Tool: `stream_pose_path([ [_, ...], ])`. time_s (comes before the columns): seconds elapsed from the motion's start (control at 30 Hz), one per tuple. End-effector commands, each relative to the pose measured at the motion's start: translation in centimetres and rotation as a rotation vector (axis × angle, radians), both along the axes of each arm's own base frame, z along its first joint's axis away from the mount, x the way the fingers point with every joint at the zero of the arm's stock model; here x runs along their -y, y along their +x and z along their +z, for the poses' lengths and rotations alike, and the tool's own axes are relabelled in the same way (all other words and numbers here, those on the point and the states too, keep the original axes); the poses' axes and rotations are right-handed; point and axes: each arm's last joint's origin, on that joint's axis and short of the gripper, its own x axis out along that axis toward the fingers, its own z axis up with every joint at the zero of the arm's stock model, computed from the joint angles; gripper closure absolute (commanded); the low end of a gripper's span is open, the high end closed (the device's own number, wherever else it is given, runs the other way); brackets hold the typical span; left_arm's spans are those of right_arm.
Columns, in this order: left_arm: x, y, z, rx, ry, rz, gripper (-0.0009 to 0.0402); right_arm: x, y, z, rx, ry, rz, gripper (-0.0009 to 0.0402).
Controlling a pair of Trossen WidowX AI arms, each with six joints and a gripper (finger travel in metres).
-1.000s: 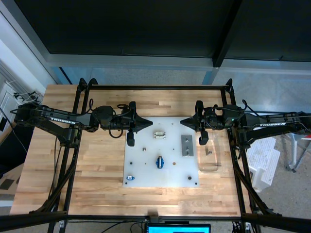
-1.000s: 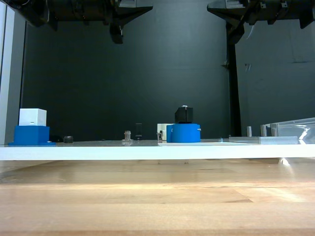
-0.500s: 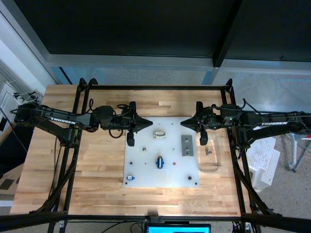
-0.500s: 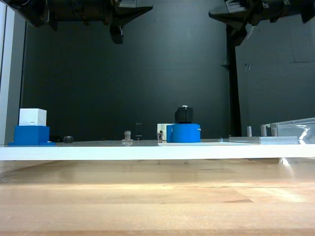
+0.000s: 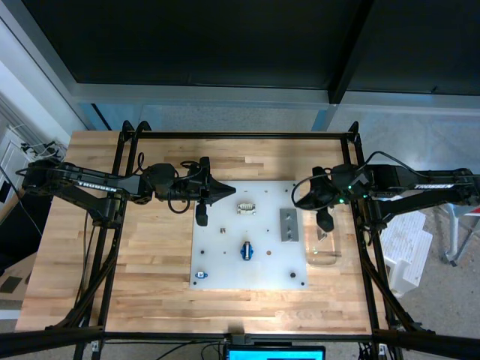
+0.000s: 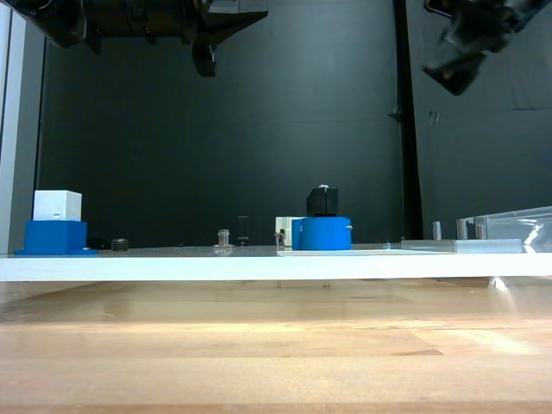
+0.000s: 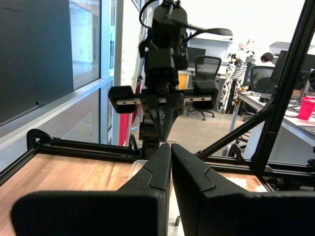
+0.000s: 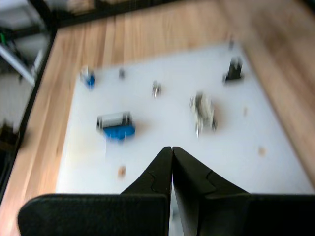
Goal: Pick the 16mm cylinder and install on the taskboard
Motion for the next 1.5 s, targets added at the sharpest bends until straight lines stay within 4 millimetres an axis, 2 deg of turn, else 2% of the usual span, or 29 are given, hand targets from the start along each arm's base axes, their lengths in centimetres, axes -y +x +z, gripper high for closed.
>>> stream_pose_path([
  [0.03, 0.0, 0.0, 0.0, 0.0, 0.0, 0.0, 0.0393, -0.3, -0.7, 0.1, -0.081, 0.009, 0.007, 0.0392],
  [0.23, 0.0, 0.0, 0.0, 0.0, 0.0, 0.0, 0.0393, -0.7, -1.6, 0.3, -0.217, -0.005, 0.028, 0.0381],
  [0.5, 0.0, 0.0, 0.0, 0.0, 0.0, 0.0, 0.0393, -1.2, -1.6, 0.3, -0.445, -0.031, 0.062, 0.0364],
  [0.8, 0.0, 0.0, 0.0, 0.0, 0.0, 0.0, 0.0393, -2.0, -2.3, -0.8, -0.646, -0.112, 0.059, 0.031],
  [1.03, 0.0, 0.0, 0.0, 0.0, 0.0, 0.0, 0.0393, -2.8, -2.0, -1.3, -0.691, -0.158, 0.073, 0.0289],
  [1.3, 0.0, 0.0, 0.0, 0.0, 0.0, 0.0, 0.0393, -3.9, -0.8, -2.4, -0.759, -0.213, 0.105, 0.0274],
  [1.5, 0.0, 0.0, 0.0, 0.0, 0.0, 0.0, 0.0393, -4.1, -0.8, -3.2, -0.783, -0.22, 0.103, 0.0266],
])
